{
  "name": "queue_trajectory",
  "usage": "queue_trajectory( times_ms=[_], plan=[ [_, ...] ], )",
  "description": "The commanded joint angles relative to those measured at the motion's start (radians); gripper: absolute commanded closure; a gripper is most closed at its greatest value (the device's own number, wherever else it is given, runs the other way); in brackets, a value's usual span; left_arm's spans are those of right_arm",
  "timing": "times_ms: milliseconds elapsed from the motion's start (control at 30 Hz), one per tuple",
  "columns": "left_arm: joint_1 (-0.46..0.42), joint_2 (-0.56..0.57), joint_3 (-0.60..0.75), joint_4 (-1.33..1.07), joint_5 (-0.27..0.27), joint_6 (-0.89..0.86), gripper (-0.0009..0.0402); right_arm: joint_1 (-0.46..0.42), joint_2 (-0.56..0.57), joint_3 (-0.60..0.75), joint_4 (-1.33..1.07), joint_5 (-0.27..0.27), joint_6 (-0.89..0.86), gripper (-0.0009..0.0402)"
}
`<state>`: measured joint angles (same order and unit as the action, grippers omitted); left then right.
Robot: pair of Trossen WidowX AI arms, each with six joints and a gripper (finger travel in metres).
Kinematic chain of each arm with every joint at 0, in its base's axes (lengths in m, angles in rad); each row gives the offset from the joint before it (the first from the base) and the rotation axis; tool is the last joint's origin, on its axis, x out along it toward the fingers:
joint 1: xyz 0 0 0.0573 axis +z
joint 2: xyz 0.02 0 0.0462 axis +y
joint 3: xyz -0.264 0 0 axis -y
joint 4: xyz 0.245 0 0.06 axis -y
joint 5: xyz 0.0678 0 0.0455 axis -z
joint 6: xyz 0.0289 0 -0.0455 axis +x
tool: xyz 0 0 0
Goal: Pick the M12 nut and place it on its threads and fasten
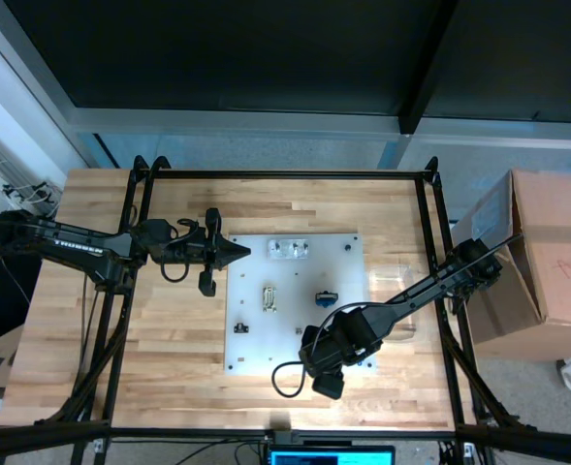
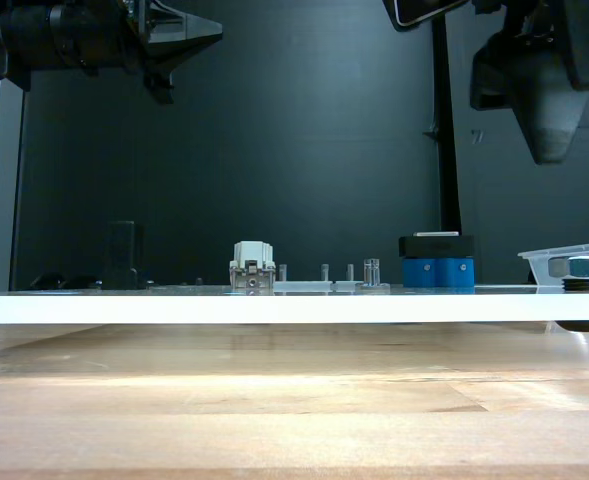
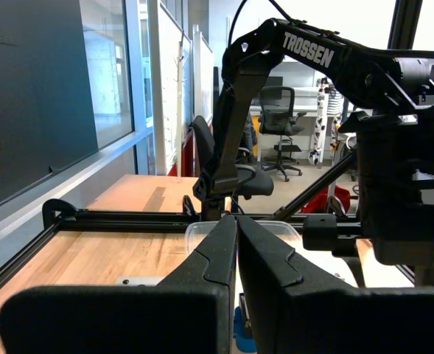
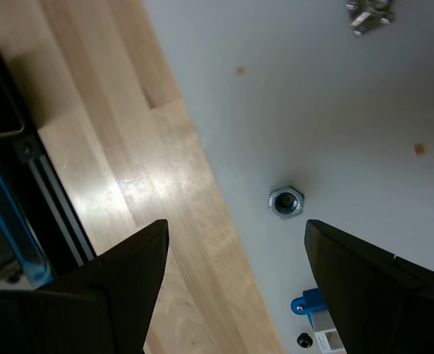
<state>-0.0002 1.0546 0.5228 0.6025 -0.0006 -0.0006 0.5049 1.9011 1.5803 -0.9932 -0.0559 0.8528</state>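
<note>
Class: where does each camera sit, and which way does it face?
High: above near edge, looking down on white board, left arm, right arm.
Low: table level, facing away; M12 nut on its stud, arms overhead.
Left wrist: along shut left gripper toward right arm.
Right wrist: down past open right gripper onto the nut, shared with low.

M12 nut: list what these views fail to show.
Low view: nut sits on its stud, ribs showing below; thread engagement too small to judge.
High view: the open right claw, above the board's near right edge, hides both.
Left wrist view: the shut left claw, raised at the board's far left, blocks it.
</note>
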Motion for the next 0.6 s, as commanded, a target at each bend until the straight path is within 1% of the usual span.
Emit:
queue_trajectory(
  times_ms=[33, 267, 367, 433, 467, 533, 600],
  plan=[
    [0.000, 0.000, 0.000, 0.000, 0.000, 0.000, 0.0393, 0.000, 0.003, 0.000, 0.023, 0.003, -0.092, 0.0134],
    [0.000, 0.000, 0.000, 0.000, 0.000, 0.000, 0.0393, 0.002, 0.003, 0.000, 0.006, 0.008, -0.256, 0.0135],
    [0.000, 0.000, 0.000, 0.000, 0.000, 0.000, 0.0393, 0.002, 0.003, -0.011, -0.033, 0.071, -0.254, 0.0153],
    [0.000, 0.000, 0.000, 0.000, 0.000, 0.000, 0.0393, 0.002, 0.000, -0.024, -0.063, 0.127, -0.256, 0.0187],
    [0.000, 0.000, 0.000, 0.000, 0.000, 0.000, 0.0393, 0.002, 0.000, -0.032, -0.066, 0.150, -0.259, 0.0212],
    [0.000, 0.000, 0.000, 0.000, 0.000, 0.000, 0.0393, 0.003, 0.000, -0.050, -0.058, 0.161, -0.268, 0.0271],
    [0.000, 0.000, 0.000, 0.000, 0.000, 0.000, 0.0393, 0.003, 0.001, -0.074, -0.041, 0.161, -0.294, 0.0341]
  ],
)
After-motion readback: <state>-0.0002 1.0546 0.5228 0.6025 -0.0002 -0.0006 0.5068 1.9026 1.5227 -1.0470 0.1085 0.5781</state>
